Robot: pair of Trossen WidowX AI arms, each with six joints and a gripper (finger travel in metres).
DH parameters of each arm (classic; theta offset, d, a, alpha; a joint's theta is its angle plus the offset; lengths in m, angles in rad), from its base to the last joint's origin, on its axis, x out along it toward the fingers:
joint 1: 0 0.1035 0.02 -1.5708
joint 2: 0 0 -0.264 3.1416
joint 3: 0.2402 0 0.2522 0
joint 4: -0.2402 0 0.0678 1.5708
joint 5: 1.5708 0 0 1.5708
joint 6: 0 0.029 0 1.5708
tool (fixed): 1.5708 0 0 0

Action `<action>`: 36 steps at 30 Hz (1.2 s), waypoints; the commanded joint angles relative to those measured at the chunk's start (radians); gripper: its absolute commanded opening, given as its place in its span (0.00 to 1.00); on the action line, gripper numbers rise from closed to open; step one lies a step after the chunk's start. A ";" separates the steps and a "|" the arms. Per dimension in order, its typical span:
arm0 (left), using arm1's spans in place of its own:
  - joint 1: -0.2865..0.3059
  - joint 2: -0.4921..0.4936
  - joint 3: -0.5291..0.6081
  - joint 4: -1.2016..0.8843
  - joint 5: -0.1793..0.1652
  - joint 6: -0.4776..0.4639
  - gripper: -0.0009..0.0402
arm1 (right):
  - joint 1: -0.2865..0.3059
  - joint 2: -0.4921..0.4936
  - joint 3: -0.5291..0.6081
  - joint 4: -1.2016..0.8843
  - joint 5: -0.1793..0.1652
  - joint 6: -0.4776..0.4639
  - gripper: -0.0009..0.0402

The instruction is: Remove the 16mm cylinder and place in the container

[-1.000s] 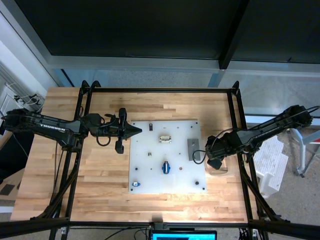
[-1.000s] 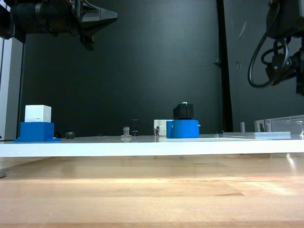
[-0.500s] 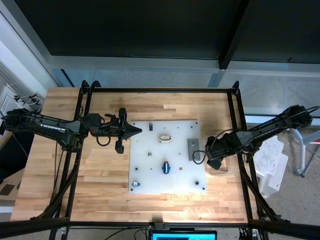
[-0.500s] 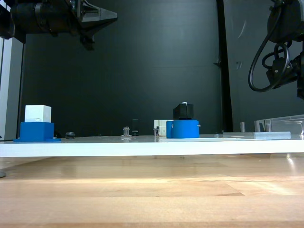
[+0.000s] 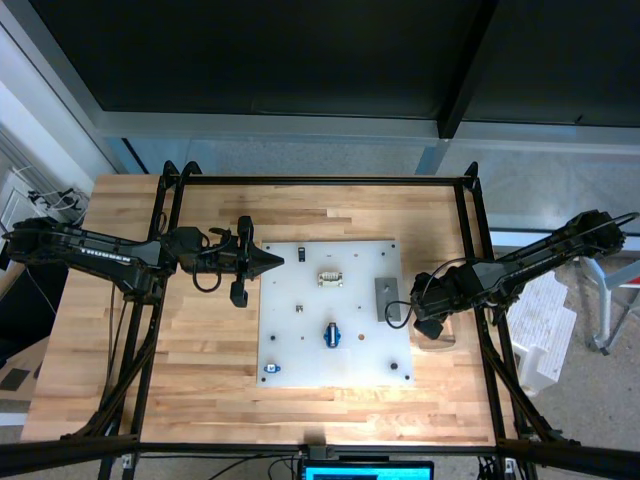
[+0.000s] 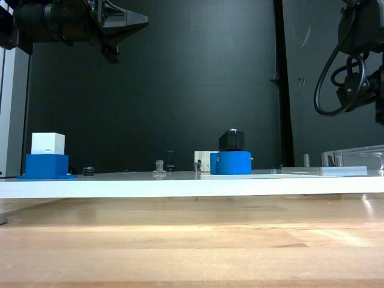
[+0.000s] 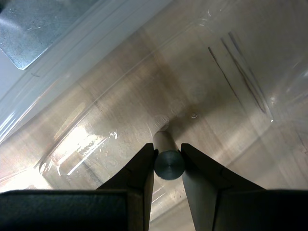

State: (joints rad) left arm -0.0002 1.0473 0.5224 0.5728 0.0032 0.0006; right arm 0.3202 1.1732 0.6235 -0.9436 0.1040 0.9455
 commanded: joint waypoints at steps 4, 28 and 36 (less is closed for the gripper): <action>0.000 0.000 0.000 0.000 0.000 0.000 0.02 | 0.000 0.001 -0.001 0.000 -0.001 0.000 0.11; 0.000 0.000 0.000 0.000 0.000 0.000 0.02 | 0.000 -0.001 0.029 0.002 -0.029 0.014 0.57; 0.000 0.000 0.000 0.000 0.000 0.000 0.02 | 0.001 -0.001 0.126 -0.067 -0.028 0.011 0.54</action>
